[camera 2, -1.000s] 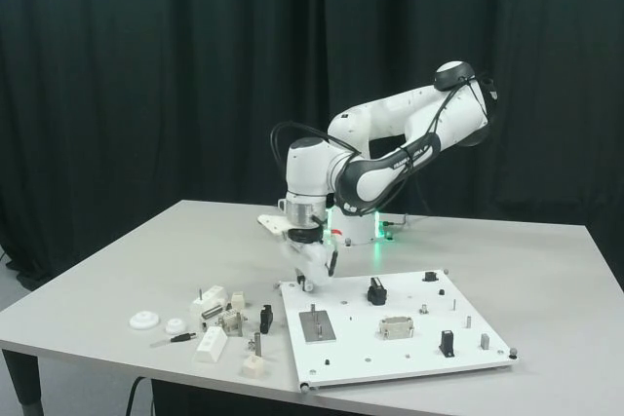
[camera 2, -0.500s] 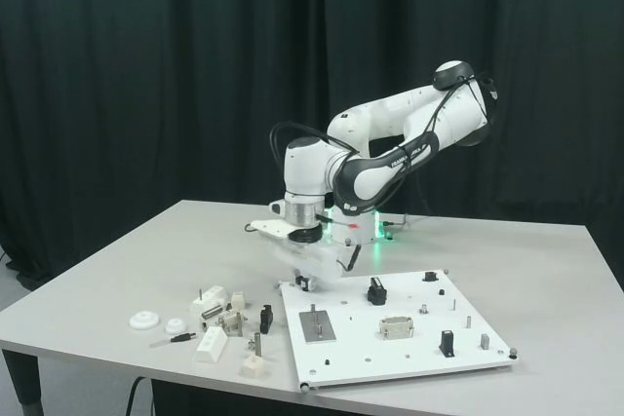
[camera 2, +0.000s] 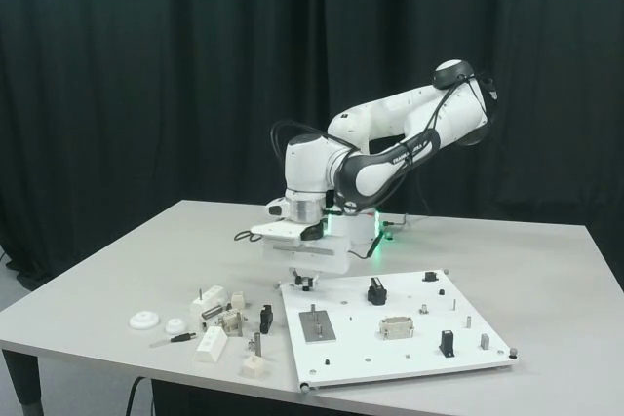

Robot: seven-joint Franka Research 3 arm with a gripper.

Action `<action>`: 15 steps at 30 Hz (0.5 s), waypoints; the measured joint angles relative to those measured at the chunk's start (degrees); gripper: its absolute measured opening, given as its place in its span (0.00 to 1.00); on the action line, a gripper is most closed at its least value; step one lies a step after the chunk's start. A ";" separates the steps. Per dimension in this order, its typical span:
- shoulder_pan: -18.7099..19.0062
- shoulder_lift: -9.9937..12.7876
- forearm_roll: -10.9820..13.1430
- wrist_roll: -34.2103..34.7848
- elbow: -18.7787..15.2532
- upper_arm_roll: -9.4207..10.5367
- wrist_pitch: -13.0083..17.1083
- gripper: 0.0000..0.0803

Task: Remove bolt 4.

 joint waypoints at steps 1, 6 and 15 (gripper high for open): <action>0.00 -0.06 0.00 -1.68 0.05 -0.08 -0.04 0.29; 0.02 -0.24 0.00 -4.39 0.08 -0.73 -0.40 0.29; 0.04 -0.24 -0.69 -7.57 0.08 -2.28 -2.15 0.29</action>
